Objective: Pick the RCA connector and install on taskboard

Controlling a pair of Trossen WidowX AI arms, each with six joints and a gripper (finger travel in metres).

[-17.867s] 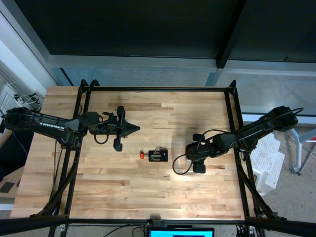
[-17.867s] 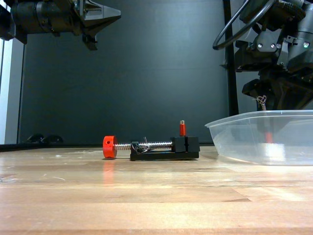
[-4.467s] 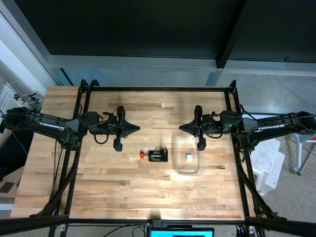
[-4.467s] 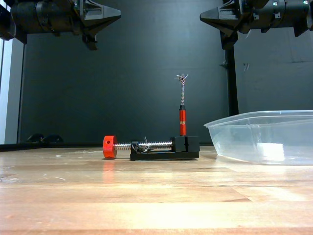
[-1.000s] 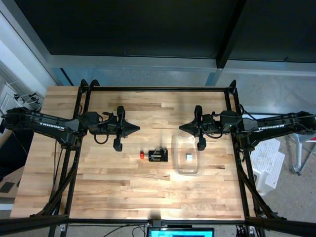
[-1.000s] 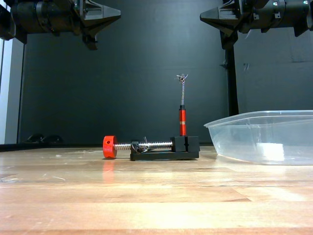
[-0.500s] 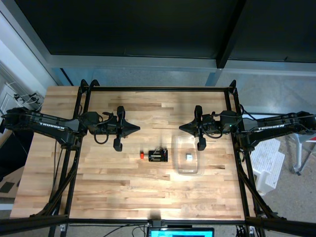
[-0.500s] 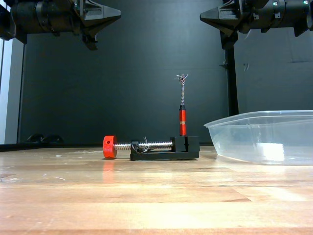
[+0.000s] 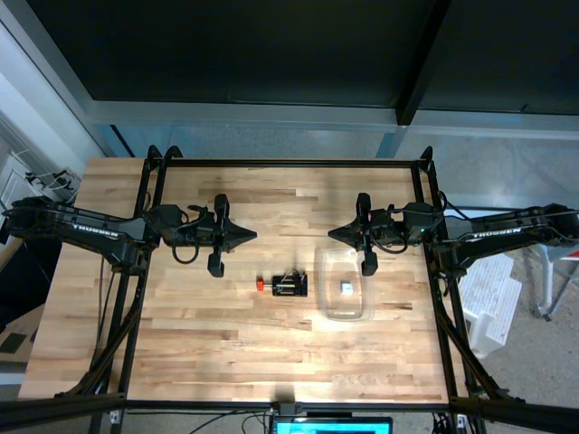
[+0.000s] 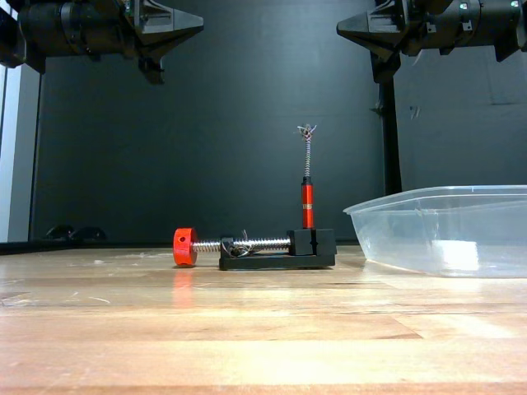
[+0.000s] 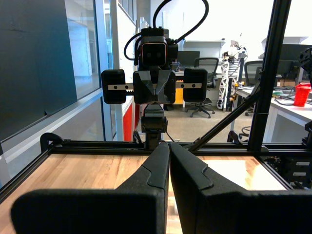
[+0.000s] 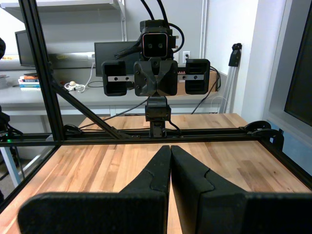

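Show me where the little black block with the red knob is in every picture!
High view: the taskboard sits centre, left of the clear tray.
Low view: taskboard centre too, tray to its right.
Left wrist view: not in it; the shut left gripper hangs above the table.
Right wrist view: not in it; the shut right gripper likewise.
Shared landmark: the tray.

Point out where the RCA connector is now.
In the low view the slim red RCA connector stands upright on the black taskboard block, left of the clear plastic tray; the shut left gripper and right gripper hang high above.
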